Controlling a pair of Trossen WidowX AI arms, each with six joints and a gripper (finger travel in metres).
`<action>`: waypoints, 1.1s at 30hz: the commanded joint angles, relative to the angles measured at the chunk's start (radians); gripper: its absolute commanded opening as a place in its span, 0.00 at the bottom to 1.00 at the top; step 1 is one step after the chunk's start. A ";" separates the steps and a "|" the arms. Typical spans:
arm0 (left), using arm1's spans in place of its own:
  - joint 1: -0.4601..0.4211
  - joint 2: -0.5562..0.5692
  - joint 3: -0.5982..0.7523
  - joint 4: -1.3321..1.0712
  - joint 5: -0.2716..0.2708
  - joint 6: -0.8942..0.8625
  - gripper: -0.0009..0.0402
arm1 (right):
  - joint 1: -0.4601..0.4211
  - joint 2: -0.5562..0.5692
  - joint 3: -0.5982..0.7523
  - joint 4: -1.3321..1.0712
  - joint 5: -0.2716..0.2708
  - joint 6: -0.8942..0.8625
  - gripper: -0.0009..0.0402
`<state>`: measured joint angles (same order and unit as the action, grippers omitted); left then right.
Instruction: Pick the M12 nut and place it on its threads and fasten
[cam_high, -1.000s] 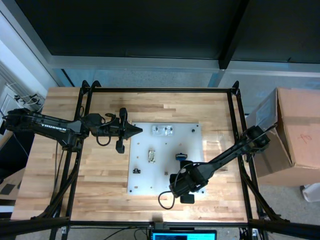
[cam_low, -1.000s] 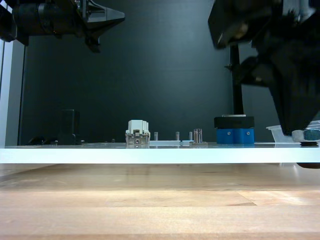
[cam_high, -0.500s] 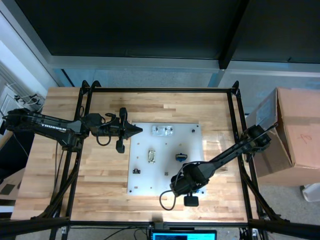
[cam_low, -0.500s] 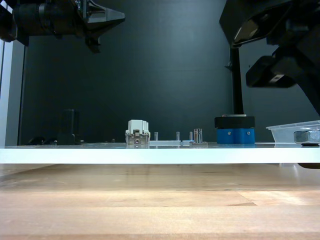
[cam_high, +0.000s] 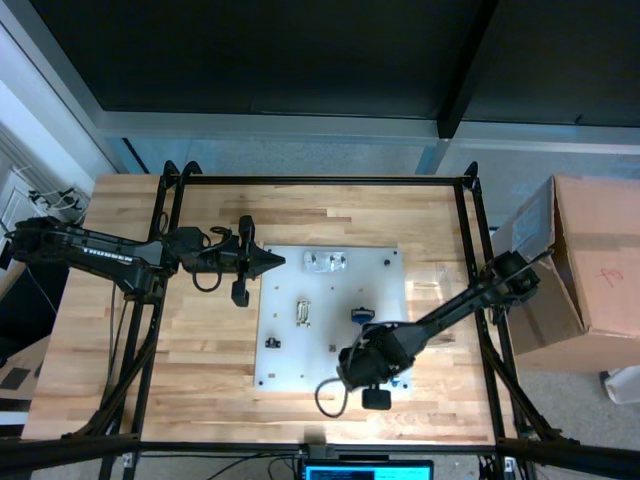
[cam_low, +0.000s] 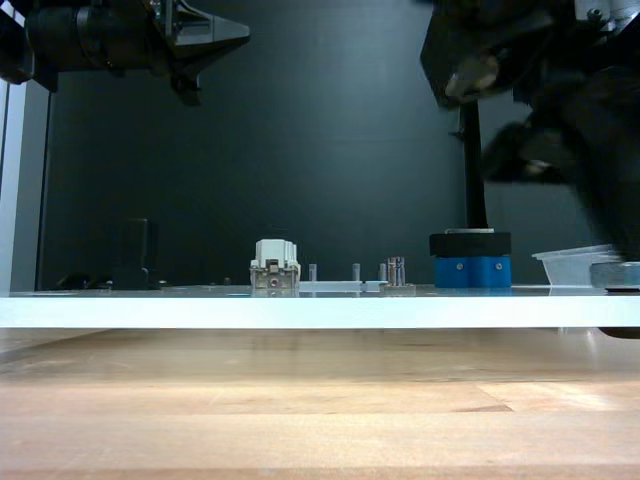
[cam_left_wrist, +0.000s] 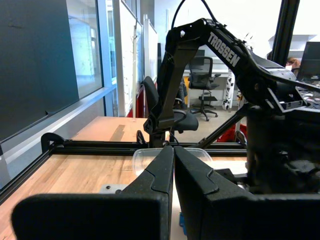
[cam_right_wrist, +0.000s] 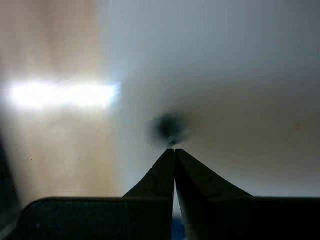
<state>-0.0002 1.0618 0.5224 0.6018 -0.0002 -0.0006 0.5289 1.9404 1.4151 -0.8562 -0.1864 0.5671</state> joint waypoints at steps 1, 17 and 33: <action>0.000 0.000 0.000 0.000 0.000 0.000 0.02 | 0.006 -0.010 0.000 -0.020 -0.085 0.004 0.02; 0.000 0.000 0.000 0.000 0.000 0.000 0.02 | 0.009 -0.012 0.001 -0.026 0.270 0.047 0.02; 0.000 0.000 0.000 -0.001 0.000 0.000 0.02 | 0.013 -0.016 0.001 -0.019 -0.016 -0.026 0.02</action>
<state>-0.0002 1.0622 0.5224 0.6022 -0.0006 -0.0006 0.5449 1.9263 1.4166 -0.8692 -0.2111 0.5438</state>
